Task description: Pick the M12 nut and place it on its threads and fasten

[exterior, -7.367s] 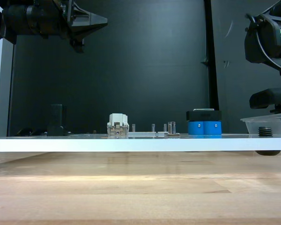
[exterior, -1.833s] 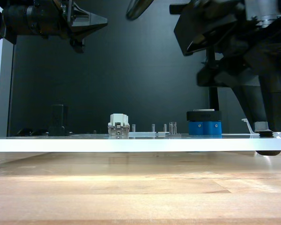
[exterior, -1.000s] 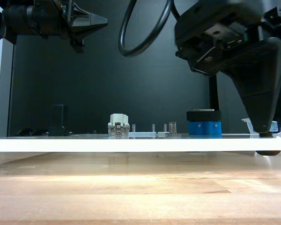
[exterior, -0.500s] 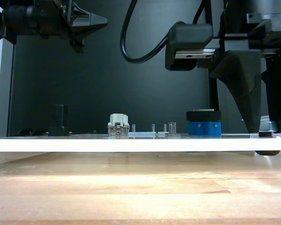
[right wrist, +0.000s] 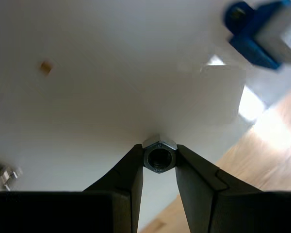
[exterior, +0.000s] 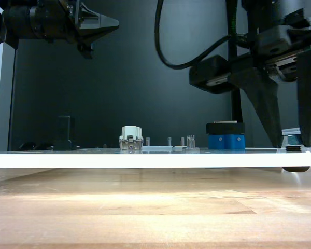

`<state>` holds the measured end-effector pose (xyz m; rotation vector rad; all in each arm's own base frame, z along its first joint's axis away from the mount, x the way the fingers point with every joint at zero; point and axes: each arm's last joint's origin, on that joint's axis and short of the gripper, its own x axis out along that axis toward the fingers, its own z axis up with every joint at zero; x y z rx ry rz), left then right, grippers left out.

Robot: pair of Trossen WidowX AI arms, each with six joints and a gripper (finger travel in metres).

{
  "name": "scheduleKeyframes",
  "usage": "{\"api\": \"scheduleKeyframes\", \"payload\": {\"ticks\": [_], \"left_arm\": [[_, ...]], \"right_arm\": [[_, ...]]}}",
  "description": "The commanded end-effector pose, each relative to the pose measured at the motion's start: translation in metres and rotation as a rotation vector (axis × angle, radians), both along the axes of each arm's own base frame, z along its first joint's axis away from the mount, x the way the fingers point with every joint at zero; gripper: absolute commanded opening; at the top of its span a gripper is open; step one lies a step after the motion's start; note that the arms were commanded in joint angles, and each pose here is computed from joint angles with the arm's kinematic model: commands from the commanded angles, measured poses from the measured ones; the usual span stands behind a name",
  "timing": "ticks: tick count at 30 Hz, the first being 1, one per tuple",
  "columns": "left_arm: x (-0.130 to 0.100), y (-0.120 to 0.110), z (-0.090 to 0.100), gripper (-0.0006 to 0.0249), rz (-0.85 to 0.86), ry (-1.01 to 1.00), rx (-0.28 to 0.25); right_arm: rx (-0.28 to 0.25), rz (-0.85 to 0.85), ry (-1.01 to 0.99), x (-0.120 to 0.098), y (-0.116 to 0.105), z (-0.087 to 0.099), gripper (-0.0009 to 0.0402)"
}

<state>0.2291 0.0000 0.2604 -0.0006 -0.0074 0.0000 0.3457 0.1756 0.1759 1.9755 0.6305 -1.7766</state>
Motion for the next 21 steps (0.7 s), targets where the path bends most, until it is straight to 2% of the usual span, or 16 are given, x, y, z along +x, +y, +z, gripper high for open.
{"api": "scheduleKeyframes", "payload": {"ticks": [1, 3, 21], "left_arm": [[0.0, 0.0, 0.0002, 0.0, 0.0, -0.001, 0.0], [0.0, 0.0, 0.0002, 0.0, 0.0, -0.001, 0.0], [0.0, 0.0, 0.0002, 0.0, 0.0, -0.001, 0.0]], "right_arm": [[0.012, -0.111, 0.01, -0.0005, 0.0006, 0.0003, 0.0019], [0.016, -0.155, 0.013, -0.0007, 0.0009, 0.0003, 0.0019], [0.018, -0.143, 0.009, -0.0007, 0.0018, 0.0003, 0.0019]]}}
